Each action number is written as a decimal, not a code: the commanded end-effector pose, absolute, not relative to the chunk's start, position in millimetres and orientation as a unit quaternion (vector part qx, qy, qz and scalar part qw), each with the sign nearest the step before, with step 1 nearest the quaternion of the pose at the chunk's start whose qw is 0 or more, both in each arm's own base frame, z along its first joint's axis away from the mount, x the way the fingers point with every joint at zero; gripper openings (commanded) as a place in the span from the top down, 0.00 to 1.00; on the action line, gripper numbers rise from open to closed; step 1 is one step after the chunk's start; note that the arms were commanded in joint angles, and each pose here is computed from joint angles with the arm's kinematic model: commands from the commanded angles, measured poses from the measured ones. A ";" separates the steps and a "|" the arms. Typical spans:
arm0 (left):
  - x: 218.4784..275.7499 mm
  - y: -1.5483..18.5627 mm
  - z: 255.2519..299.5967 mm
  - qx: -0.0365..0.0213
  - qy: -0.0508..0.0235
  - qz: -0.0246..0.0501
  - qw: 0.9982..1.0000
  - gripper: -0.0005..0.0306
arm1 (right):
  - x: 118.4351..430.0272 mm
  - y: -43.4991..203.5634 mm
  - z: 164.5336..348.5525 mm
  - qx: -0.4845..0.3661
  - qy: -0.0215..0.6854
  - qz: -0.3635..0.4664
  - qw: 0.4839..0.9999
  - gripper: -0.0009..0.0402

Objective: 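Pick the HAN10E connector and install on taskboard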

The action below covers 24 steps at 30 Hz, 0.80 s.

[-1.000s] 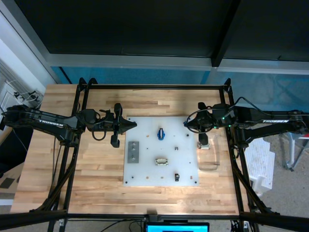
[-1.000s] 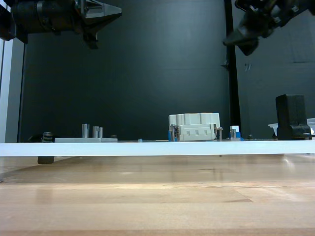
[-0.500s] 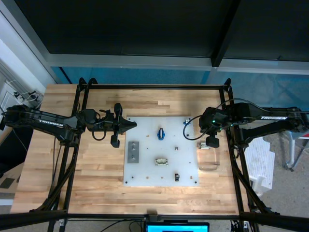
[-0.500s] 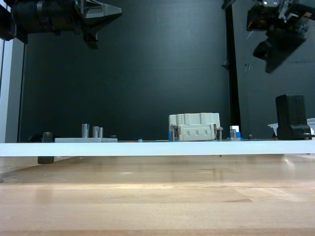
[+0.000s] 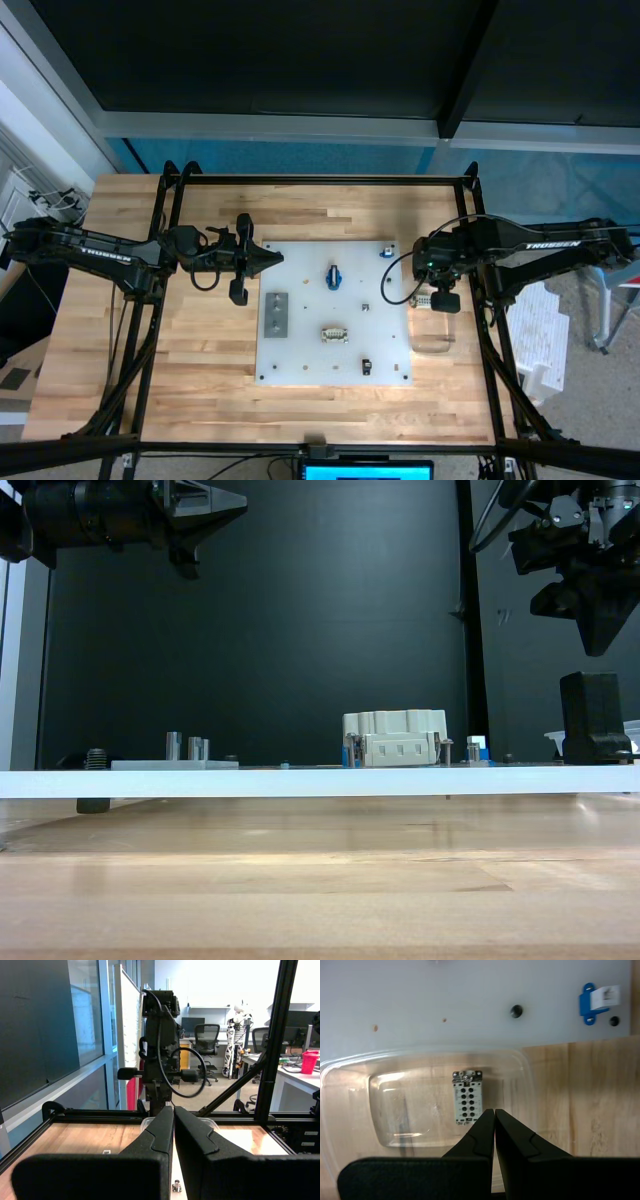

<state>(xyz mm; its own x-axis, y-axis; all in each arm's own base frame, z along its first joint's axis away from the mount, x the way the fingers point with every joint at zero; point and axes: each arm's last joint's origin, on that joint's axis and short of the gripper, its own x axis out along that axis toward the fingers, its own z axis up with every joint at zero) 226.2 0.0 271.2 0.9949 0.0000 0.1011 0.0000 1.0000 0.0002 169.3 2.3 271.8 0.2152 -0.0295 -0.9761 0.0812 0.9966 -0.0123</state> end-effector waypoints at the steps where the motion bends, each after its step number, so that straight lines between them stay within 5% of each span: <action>1: 226.3 0.0 271.2 0.000 -0.051 0.000 0.999 0.98 | 171.8 5.5 268.7 0.018 0.635 -0.032 0.772 0.98; 8: 226.3 0.0 271.2 0.000 -0.051 0.000 0.999 0.98 | 170.5 19.2 259.6 0.006 0.652 -0.016 0.758 0.95; 24: 226.3 0.0 271.2 0.000 -0.050 0.000 0.999 0.98 | 168.0 31.2 228.5 0.004 0.655 -0.026 0.755 0.44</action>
